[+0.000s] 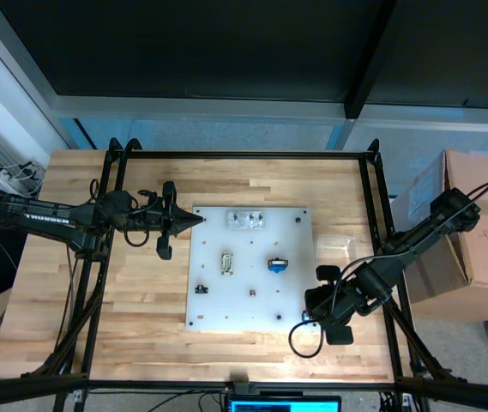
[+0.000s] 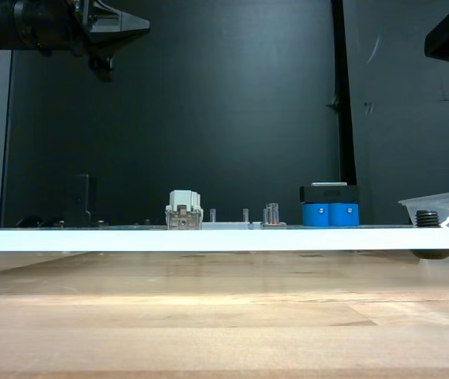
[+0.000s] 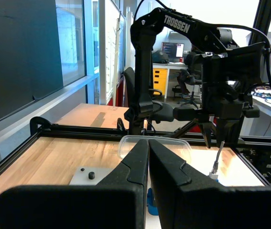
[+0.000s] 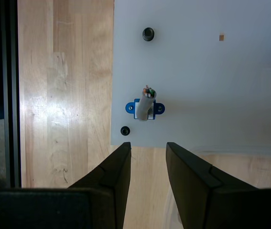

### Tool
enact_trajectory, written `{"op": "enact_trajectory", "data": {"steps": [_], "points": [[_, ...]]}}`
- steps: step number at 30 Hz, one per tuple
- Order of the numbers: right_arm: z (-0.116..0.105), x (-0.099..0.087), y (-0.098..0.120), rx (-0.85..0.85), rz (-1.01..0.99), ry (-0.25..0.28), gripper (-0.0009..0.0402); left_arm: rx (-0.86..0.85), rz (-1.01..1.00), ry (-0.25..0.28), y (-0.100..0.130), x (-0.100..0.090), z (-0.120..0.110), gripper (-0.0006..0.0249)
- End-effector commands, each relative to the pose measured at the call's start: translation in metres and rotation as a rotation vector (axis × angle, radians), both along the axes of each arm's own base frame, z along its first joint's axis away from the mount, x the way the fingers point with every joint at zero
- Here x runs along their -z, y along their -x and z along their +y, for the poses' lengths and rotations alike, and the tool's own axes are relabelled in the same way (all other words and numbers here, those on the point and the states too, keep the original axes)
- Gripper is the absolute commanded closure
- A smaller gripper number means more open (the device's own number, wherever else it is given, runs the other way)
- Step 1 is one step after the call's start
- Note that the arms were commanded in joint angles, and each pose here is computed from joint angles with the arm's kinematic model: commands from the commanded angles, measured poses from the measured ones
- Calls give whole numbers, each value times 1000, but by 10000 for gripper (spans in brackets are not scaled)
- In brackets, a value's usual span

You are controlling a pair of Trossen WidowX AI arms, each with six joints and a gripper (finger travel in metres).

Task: Pick the RJ45 connector and install on the taskboard

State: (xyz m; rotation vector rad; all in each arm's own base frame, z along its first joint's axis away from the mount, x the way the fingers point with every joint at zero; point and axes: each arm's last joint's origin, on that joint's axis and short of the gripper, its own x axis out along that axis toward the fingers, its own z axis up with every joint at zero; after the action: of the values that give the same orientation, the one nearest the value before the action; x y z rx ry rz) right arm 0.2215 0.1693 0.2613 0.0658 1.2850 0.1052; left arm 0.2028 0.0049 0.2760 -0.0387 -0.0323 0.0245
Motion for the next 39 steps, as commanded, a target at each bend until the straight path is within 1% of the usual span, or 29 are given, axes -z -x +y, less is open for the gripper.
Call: {"op": "enact_trajectory", "data": {"steps": [1,4,7,11,13,16,21,22,24,29,34,39], "points": [[-6,-7,1,22,-51,23,311,0,0,0,0,0,0,243],[-19,-17,1,64,-125,59,331,0,0,0,0,0,0,243],[-38,-28,1,96,-201,73,355,0,0,0,0,0,0,243],[-67,-40,-3,112,-335,49,397,0,0,0,0,0,0,243],[-84,-44,-7,122,-399,40,390,0,0,0,0,0,0,243],[-108,-52,-10,140,-513,58,394,0,0,0,0,0,0,243],[-143,-61,-14,182,-734,59,394,0,0,0,0,0,0,243],[-149,-61,-14,198,-785,60,394,0,0,0,0,0,0,243],[-159,-61,-14,202,-883,46,394,0,0,0,0,0,0,243],[-177,-53,-14,207,-1081,-3,394,0,0,0,0,0,0,243],[-182,-44,-14,189,-1237,-39,394,0,0,0,0,0,0,243],[-185,-29,-11,191,-1309,-34,394,0,0,0,0,0,0,243]]}}
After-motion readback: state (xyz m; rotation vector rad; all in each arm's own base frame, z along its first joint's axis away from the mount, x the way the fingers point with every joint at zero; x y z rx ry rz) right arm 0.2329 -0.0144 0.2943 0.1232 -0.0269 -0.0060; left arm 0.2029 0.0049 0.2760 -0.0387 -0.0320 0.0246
